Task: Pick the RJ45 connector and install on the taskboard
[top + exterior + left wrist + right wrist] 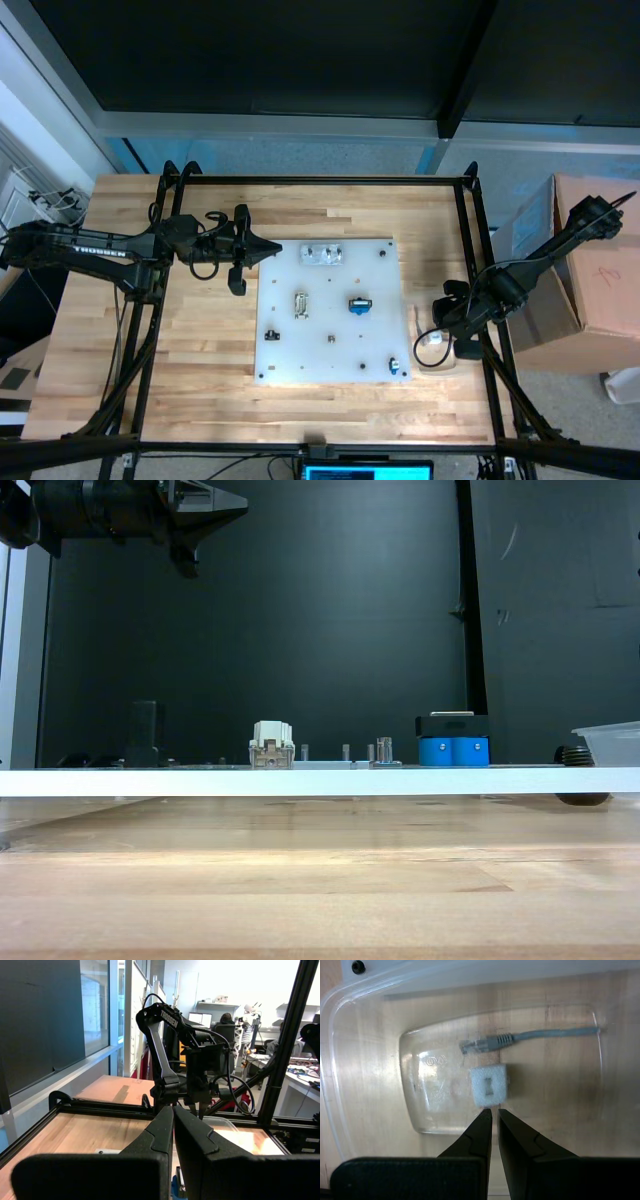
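The RJ45 connector (479,1045), a grey plug on a grey cable, lies free in a clear plastic tray (365,1060) beside a white foam block (490,1086). My right gripper (494,1111) hovers above the tray, shut and empty, with its tips just short of the foam block. In the high view the right gripper (446,324) is over the tray (432,352), to the right of the white taskboard (330,340). Held high, my left gripper (274,247) points toward the board's far left corner; its fingers (172,1125) are shut on nothing.
The board carries a blue connector (360,305), a beige connector (301,304), a clear block (323,255) and small parts near its front right corner (396,367). A cardboard box (585,270) stands to the right of the table. A black frame (320,181) rings the table.
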`<state>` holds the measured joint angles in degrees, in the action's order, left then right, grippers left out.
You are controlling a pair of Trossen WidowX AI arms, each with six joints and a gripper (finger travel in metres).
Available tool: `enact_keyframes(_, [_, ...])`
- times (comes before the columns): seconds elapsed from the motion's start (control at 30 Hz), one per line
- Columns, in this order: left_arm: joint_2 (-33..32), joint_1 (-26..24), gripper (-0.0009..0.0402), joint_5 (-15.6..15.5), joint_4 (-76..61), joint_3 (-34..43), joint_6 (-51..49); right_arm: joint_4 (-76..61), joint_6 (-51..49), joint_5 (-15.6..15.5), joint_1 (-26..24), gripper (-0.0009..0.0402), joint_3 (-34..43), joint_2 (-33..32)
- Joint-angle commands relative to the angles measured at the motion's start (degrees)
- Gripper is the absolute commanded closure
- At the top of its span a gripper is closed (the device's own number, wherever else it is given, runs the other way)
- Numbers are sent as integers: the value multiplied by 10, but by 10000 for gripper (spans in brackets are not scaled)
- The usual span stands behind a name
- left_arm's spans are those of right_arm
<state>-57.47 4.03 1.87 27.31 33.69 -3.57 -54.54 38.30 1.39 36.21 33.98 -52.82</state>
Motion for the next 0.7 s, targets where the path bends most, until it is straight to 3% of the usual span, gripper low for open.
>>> enact_keyframes(0.03, [0,0,393,0,0,0,0,-3,0,0,0,378,0,0])
enact_keyframes(0.4, [0,0,393,0,0,0,0,-4,38,2,0,378,22,-12])
enact_keyframes(0.5, [0,0,392,0,0,0,0,-9,119,33,-12,376,48,-39])
enact_keyframes(0.7, [0,0,392,0,0,0,0,2,191,53,-51,314,75,-113])
